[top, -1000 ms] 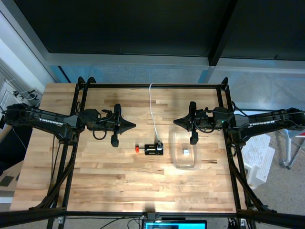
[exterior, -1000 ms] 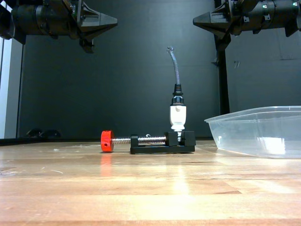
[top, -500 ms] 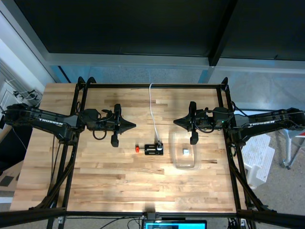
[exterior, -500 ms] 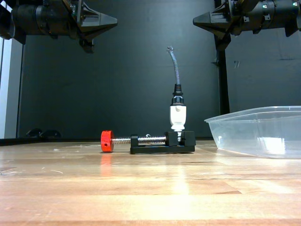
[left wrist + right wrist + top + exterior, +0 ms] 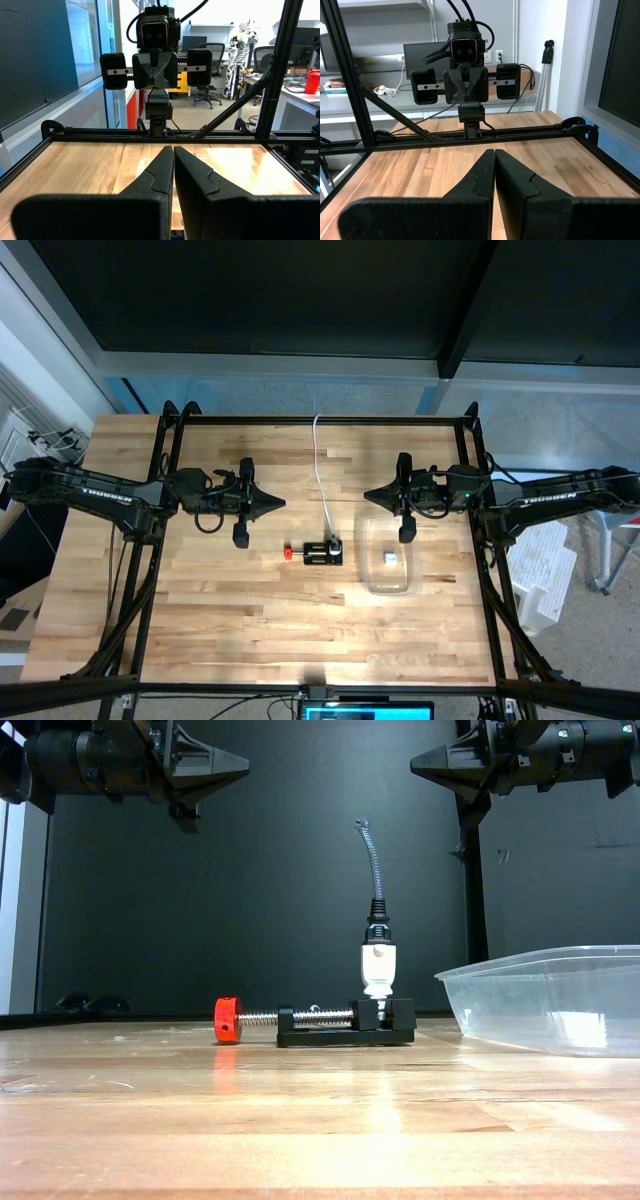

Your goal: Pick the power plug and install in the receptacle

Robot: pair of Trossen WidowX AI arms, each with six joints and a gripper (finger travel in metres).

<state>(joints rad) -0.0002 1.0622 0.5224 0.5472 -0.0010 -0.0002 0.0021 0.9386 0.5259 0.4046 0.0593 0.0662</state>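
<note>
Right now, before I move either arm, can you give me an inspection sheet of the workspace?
Surface: wooden table, black frame around it.
Job's things: receptacle upright in black vise with red knob; power plug not made out.
Clutter: clear tray right of the vise, small white piece inside.
Grippers: left gripper and right gripper shut, empty, raised, facing each other.
Cables: white cable runs from receptacle to far edge.
Surroundings: monitor at near edge.

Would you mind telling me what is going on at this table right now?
Nothing is being handled. The left gripper and the right gripper hover shut and empty, facing each other. On the table below, the white receptacle stands clamped in a small vise. A clear tray beside it holds a small white piece; I cannot see the plug.
</note>
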